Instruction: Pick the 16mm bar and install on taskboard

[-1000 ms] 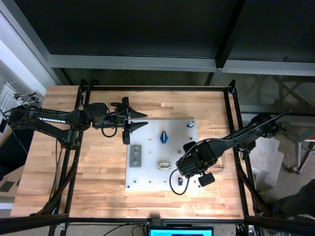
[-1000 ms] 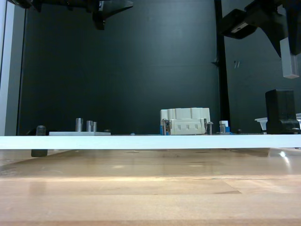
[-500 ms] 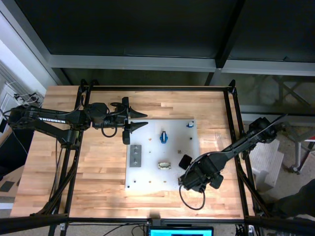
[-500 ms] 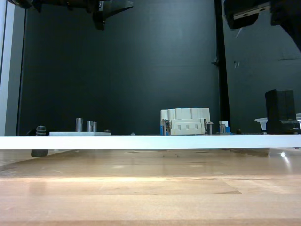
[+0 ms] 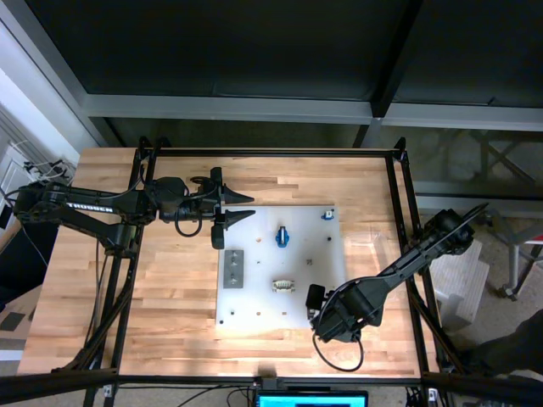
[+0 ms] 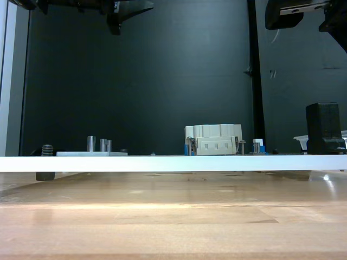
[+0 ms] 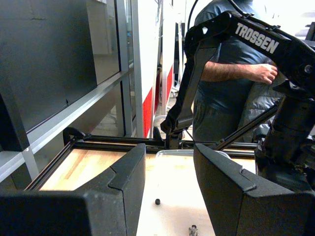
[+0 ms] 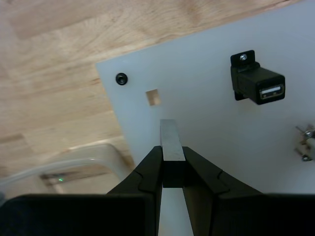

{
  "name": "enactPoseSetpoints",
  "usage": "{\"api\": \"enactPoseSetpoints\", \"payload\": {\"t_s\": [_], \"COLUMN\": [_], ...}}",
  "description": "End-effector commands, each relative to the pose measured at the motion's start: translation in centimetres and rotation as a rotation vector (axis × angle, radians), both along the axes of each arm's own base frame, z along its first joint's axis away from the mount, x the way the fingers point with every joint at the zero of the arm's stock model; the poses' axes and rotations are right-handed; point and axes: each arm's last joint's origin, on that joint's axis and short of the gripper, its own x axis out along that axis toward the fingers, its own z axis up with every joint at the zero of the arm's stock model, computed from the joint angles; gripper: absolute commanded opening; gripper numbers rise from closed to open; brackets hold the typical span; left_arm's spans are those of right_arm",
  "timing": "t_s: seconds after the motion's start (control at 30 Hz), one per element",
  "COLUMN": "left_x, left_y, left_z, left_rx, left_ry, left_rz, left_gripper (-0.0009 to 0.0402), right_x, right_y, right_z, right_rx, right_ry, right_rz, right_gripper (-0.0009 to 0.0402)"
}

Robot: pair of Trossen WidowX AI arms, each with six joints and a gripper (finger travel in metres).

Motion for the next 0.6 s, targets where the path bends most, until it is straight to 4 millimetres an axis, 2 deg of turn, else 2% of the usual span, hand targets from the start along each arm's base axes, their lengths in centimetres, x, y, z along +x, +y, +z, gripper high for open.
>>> {"api": "enactPoseSetpoints", "payload": {"t_s": [0.03,0.3,0.6], "left_x": [0.0,0.0,0.0], "left_y": [0.0,0.0,0.0], "left_z": [0.0,0.0,0.0], "left_rx": [0.000,0.000,0.000], "left_ry": [-0.001,-0.001,-0.001], "left_rz": [0.000,0.000,0.000], "left_gripper": [0.0131,0.0131,0.0131], "right_x": [0.0,-0.5,-0.7], "right_y": [0.2,0.8,1.1], "right_z": [-0.3,-1.2,-2.0], "right_rx": [-0.001,0.003,0.010], "right_ry": [0.004,0.003,-0.006], "right_rz": [0.039,0.127,0.151], "right_gripper": [0.0004,0.0004,0.0004]}}
